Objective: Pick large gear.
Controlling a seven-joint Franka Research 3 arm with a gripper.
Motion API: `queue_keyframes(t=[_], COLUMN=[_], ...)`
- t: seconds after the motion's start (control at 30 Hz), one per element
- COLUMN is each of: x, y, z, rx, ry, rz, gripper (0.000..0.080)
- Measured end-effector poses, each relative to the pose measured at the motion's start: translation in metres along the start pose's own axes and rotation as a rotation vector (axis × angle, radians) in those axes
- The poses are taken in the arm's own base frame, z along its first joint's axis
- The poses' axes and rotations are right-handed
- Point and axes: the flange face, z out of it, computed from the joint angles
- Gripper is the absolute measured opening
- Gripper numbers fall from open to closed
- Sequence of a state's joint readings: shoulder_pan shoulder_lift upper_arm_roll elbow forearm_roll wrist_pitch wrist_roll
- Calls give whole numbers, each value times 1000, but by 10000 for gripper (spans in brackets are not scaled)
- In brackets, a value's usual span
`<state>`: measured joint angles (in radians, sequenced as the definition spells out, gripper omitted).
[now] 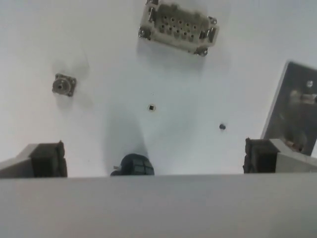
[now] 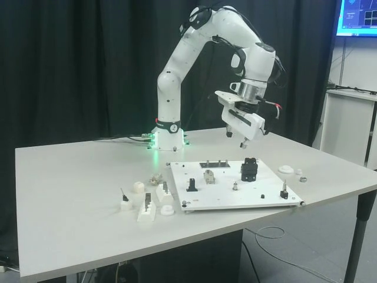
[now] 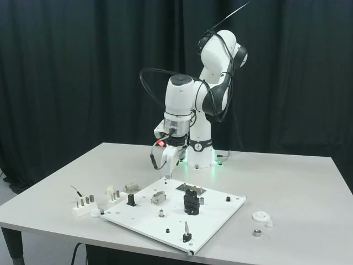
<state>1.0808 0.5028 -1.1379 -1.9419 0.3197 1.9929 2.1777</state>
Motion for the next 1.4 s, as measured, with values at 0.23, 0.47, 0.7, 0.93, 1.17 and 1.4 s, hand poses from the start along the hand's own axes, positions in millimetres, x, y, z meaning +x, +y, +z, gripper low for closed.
queue_keyframes(t=[0.23, 0.47, 0.7, 0.93, 1.17, 1.4], x=[-7, -24, -45, -63, -74, -85], y=[8, 28, 58, 89, 115, 138], z=[-2, 0, 6, 8, 7, 3], rx=[1, -3, -8, -9, -14, -14], ry=[19, 25, 53, 86, 113, 119], rz=[-89, -201, -304, -415, -599, -797], gripper=[800, 800, 800, 800, 800, 800])
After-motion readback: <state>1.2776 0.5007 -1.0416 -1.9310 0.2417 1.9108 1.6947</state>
